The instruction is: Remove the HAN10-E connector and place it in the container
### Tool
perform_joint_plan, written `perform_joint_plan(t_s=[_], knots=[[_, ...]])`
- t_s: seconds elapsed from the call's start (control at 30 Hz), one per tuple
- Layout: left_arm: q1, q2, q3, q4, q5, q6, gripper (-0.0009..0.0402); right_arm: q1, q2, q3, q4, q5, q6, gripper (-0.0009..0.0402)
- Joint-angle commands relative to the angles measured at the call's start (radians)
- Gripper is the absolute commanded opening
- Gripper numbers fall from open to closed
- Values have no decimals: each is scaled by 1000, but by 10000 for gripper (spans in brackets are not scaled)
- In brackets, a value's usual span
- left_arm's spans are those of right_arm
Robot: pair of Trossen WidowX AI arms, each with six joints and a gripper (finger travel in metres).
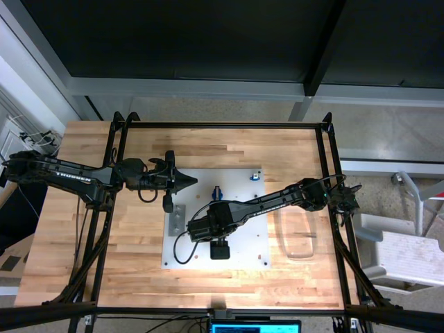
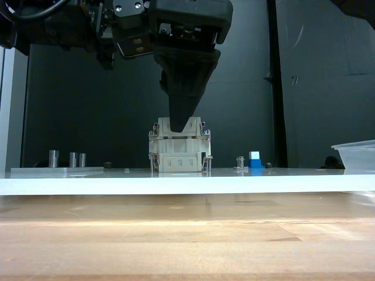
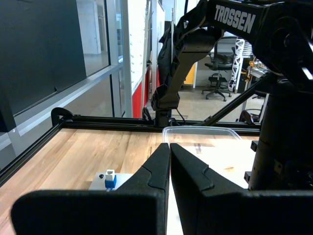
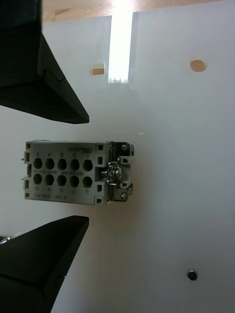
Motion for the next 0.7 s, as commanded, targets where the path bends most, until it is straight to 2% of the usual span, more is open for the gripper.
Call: perform_joint_plan(t_s=[0.03,0.33,0.7], knots=[[0,0,0,1,0,0,0,0,0,-16,9,-1,-2,263],[0,1,0,0,0,0,0,-2,-1,-22,13,0,-28,251],[0,1,0,0,0,0,0,-8,-6,-22,13,0,-37,149]])
